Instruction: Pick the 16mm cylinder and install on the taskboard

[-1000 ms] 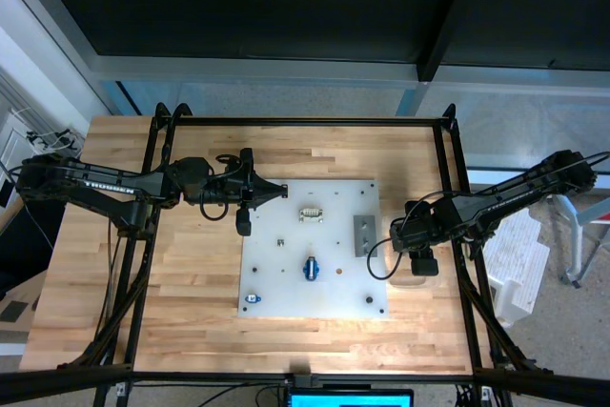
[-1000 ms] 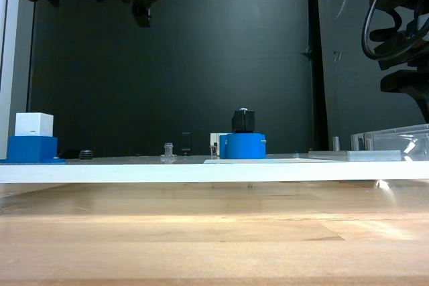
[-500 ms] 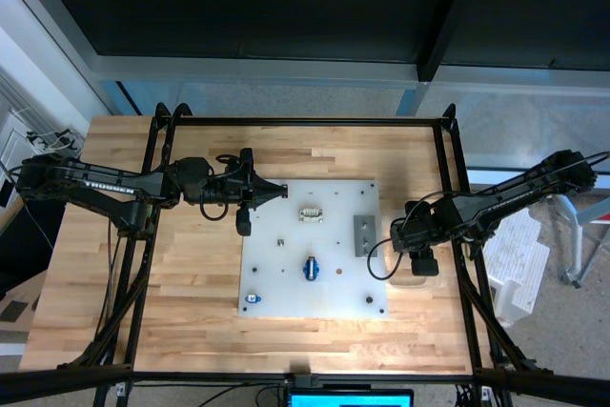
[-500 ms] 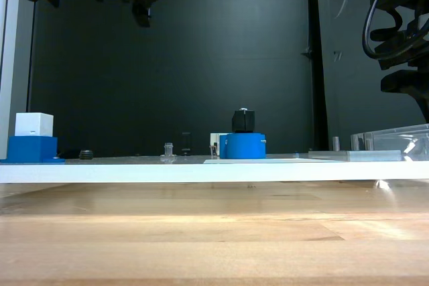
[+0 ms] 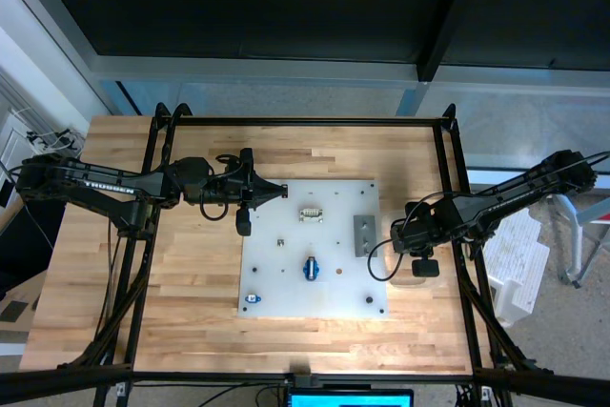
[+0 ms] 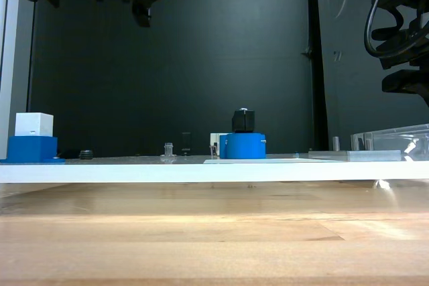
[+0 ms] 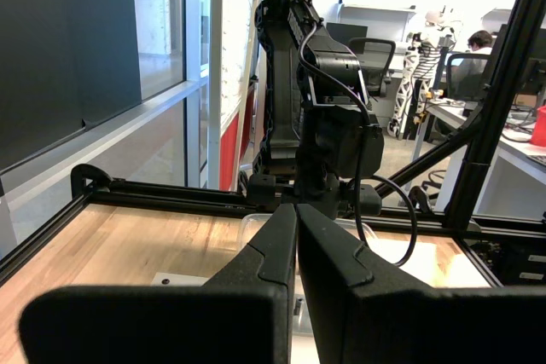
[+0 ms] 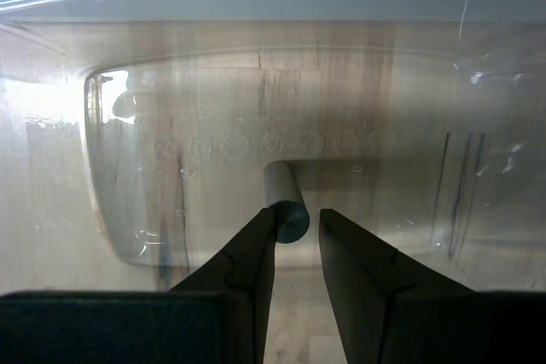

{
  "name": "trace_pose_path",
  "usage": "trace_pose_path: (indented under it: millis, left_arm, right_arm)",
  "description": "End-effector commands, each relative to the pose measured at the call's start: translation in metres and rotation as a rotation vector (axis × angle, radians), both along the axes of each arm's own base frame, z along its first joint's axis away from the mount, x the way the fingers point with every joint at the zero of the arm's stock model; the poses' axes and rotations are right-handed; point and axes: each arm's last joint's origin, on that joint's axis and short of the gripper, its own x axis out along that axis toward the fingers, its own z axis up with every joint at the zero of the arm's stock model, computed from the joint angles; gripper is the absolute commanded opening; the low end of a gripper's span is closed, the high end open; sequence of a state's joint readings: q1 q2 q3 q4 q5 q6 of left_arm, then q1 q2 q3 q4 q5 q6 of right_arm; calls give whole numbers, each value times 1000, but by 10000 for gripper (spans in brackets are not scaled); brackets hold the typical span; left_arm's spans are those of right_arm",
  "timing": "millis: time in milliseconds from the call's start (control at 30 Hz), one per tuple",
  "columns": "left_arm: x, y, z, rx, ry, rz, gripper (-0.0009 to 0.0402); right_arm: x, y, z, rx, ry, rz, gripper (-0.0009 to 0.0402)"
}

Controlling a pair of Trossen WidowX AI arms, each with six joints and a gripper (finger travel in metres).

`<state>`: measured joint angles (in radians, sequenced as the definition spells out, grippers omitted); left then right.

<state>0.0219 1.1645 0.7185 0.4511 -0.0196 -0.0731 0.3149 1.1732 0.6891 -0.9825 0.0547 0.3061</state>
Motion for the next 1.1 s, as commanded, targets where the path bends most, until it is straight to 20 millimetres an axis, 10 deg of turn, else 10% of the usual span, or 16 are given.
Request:
trace_pose_path:
  millis: [33,1100]
  left_arm:
    - [0,0,0,0,0,0,0]
    - [0,0,0,0,0,0,0]
  right_arm:
    - [0,0,0,-4,-1,0,57]
    - [0,0,1,3,-3,2,0]
